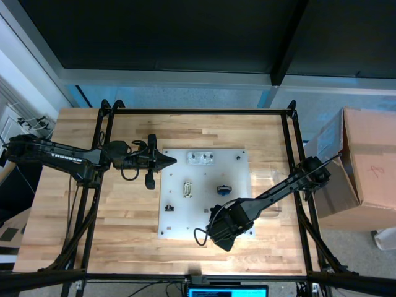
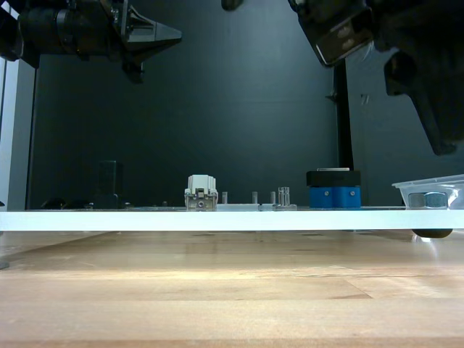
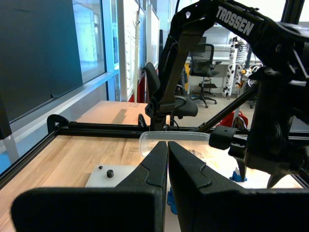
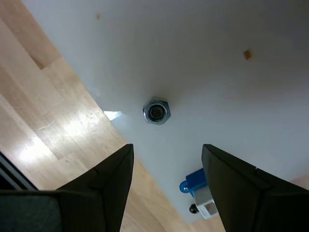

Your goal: Unfasten the M12 nut and place it in the container

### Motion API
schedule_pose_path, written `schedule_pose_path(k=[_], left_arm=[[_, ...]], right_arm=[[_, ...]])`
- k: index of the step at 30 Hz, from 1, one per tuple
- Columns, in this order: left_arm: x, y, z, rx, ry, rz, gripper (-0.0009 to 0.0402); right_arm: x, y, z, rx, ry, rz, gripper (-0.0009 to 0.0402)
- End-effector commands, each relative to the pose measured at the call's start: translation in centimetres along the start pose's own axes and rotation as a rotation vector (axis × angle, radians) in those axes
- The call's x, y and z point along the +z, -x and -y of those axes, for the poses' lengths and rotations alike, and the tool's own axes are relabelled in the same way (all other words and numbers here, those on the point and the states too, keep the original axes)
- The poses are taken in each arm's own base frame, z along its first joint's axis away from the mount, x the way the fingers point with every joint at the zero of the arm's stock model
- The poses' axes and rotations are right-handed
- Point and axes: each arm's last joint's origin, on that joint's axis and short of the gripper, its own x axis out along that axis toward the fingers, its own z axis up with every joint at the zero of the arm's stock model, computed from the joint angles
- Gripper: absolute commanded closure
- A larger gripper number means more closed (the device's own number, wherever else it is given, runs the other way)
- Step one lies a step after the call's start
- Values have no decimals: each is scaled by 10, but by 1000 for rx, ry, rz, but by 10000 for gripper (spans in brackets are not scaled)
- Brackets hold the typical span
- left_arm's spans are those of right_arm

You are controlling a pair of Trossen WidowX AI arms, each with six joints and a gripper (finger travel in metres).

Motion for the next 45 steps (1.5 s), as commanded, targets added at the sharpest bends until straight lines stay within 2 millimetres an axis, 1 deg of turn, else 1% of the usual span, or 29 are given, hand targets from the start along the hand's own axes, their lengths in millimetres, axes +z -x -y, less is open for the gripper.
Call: schedule_pose_path(k=[1,10,15,27,36,39,45], left_arm=[[0,0,0,0,0,0,393],[0,0,0,0,0,0,393],[0,0,0,0,0,0,393],[0,0,0,0,0,0,393],[0,0,0,0,0,0,393],[0,0,0,0,0,0,393],[0,0,0,0,0,0,393]], right_arm=[[-3,-4,1,-7,1,-4,207],[-5,-20,1,10,6,9,225],[-6,-24,3,3,9,9,244],[-9,-33,4,6,17,10,321],[-9,-33,4,8,57,12,396],[-10,-33,4,8,94,15,388],[-10,-33,3,6,187,20,392]])
